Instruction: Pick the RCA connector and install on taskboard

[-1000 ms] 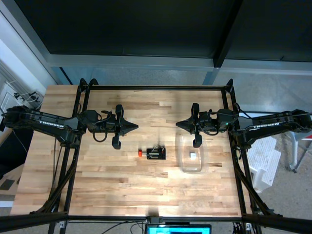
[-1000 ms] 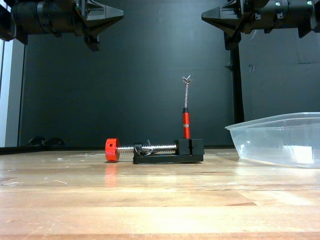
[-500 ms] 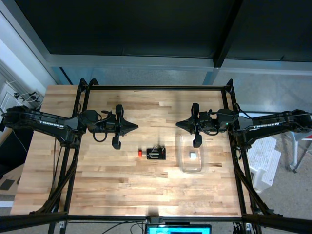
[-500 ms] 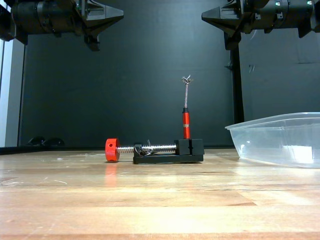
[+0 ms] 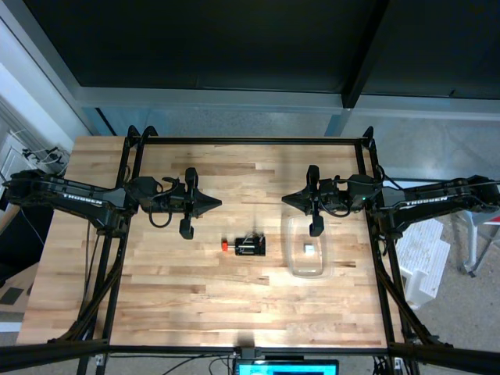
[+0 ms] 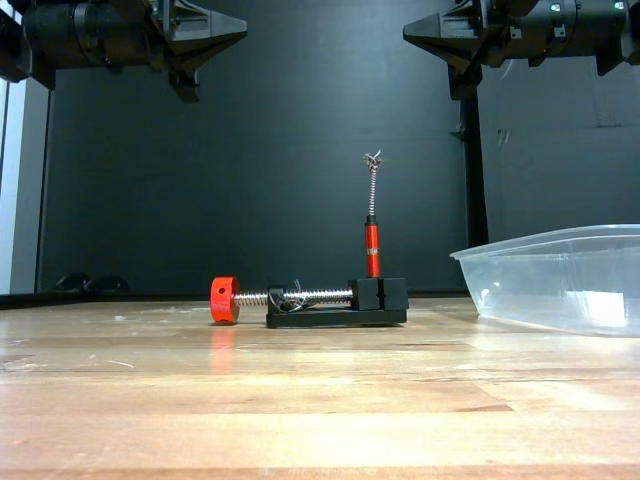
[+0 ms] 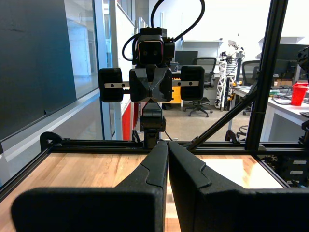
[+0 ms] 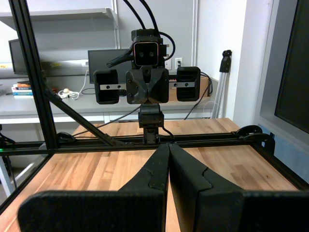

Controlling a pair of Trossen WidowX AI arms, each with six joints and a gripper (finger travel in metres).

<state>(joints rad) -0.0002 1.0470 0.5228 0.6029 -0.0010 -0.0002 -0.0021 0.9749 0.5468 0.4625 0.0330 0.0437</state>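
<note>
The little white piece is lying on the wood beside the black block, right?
No. The high view shows the little white piece lying inside the clear tub, beside the black block. Left gripper and right gripper hang shut above the table.

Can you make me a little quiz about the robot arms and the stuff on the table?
1. True or false: the RCA connector lies inside the clear plastic tray.
2. The left gripper and right gripper are: A) shut, up above the table, pointing at each other; B) open, resting on the table; C) each holding the tray.
3. Fill in: the knob on the taskboard, at its end toward the left arm, is coloured ____.
Key: 1 true; 2 A; 3 red.
</note>
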